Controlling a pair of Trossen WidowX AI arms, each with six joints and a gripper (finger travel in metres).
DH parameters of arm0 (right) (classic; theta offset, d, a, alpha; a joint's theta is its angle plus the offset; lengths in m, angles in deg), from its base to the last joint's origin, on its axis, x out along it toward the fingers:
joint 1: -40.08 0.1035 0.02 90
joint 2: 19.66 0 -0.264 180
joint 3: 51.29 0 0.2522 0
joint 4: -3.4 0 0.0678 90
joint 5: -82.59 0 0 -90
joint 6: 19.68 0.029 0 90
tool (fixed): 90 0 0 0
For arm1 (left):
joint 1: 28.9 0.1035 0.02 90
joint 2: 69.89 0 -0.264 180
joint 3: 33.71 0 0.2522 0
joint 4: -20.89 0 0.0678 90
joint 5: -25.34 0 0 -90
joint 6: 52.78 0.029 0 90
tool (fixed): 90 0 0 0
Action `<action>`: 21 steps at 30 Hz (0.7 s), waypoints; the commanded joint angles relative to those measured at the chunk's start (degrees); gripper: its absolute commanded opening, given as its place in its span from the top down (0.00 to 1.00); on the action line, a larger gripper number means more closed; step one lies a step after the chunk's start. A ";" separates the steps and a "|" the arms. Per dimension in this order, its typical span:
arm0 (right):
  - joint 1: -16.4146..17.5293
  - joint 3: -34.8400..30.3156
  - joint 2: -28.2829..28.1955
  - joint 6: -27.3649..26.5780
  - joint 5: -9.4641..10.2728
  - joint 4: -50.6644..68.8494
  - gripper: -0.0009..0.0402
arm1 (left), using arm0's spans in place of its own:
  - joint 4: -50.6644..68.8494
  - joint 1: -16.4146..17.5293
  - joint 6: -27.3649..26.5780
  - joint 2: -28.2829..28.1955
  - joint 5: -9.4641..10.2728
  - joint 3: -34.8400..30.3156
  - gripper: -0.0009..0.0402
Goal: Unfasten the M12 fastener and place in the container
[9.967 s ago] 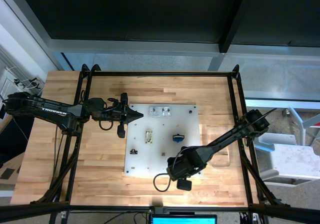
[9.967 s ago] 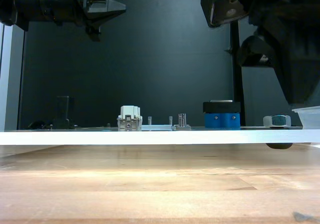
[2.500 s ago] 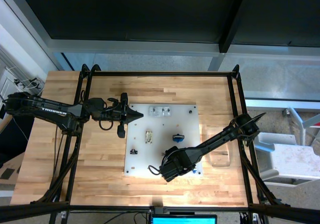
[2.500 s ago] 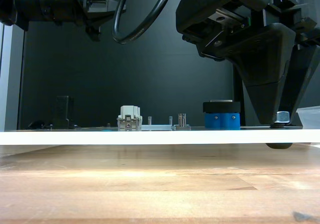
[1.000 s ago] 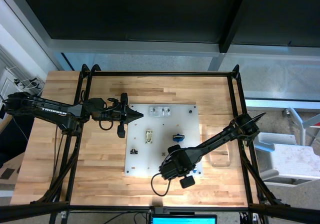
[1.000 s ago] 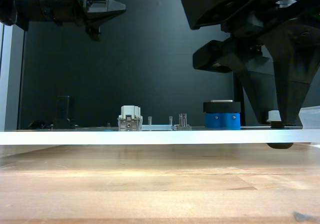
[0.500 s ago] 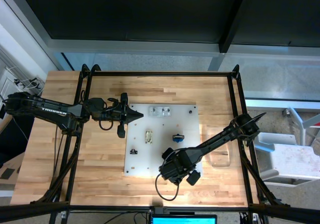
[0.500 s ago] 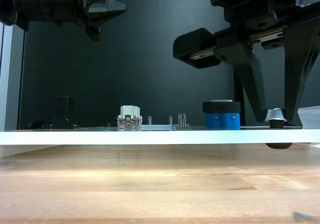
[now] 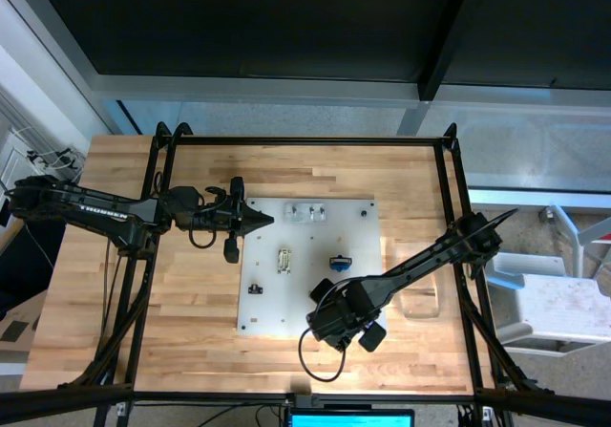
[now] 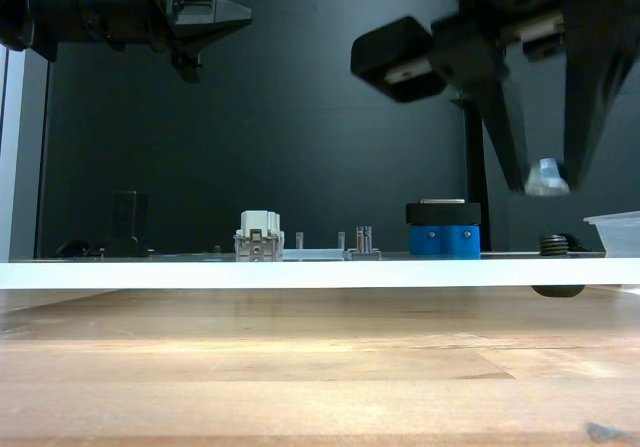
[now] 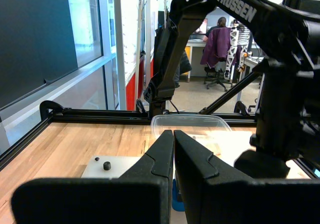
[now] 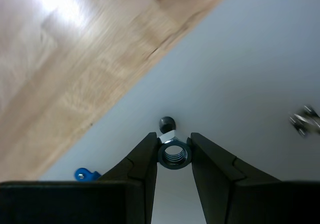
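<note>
With the right arm hiding the 5 o'clock corner of the white board (image 9: 272,305) on the table (image 9: 143,303) in the high view, just beside the clear container (image 9: 425,309), only the low view shows the right pincer (image 10: 545,182) pinching the silver nut (image 10: 546,175) above its bare stud (image 10: 553,244), while the left pincer (image 11: 173,134), pressed together, hovers at the board's 10 o'clock.

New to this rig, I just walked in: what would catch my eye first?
The right gripper holds the silver nut in the air above its bare black stud at the white board's near right edge. The clear container sits right of the board; the left gripper hangs shut above its far left edge.
</note>
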 commanded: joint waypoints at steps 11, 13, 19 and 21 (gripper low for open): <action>-1.05 2.27 8.26 24.17 -2.14 5.88 0.91 | -0.02 0.02 0.02 -0.02 0.00 0.00 0.98; -1.31 4.24 9.92 24.22 -2.16 5.90 0.91 | -0.02 0.00 0.02 -0.02 -0.02 0.00 0.98; -2.19 12.59 16.41 24.83 -2.12 5.35 0.91 | -0.02 0.00 0.02 -0.02 0.00 0.00 0.98; -2.40 15.85 18.75 25.88 -2.12 4.92 0.91 | -0.02 0.02 0.02 -0.02 0.00 0.00 0.98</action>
